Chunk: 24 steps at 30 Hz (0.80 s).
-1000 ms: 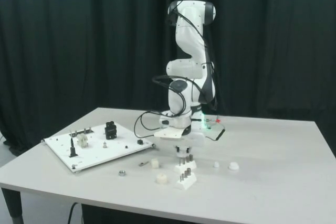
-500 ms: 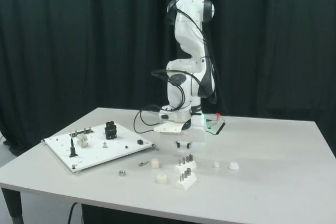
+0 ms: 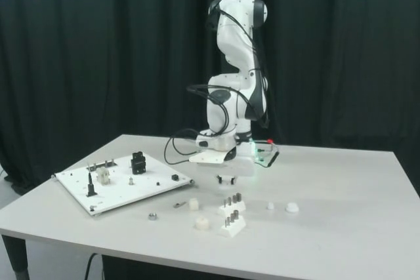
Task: Insert large gear.
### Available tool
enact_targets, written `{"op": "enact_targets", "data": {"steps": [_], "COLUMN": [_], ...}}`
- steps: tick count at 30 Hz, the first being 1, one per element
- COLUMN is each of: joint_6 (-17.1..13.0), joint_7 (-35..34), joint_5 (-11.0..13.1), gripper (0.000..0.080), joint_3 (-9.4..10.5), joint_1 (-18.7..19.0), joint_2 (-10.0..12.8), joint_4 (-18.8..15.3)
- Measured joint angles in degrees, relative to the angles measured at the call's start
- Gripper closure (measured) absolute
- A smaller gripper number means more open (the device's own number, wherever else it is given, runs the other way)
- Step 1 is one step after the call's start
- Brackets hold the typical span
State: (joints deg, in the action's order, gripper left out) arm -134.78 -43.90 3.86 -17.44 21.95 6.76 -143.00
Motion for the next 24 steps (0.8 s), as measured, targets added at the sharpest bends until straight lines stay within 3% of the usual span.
{"op": "enact_targets", "data": {"steps": [8, 14, 19, 24], "joint_6": [0.0, 0.0, 0.0, 0.0], "joint_7": [0.0, 0.1, 0.1, 0.1], "joint_5": [-0.3, -1.8, -4.4, -9.1], "gripper": [0.0472, 0.0472, 0.0472, 0.0472], "joint_3": [-0.5, -0.88, -1.44, -2.49], "joint_1": [0.0, 0.0, -0.2, -1.0], "joint_2": [0.0, 0.0, -0.1, -0.9], "joint_4": [0.3, 0.7, 1.3, 1.6]}}
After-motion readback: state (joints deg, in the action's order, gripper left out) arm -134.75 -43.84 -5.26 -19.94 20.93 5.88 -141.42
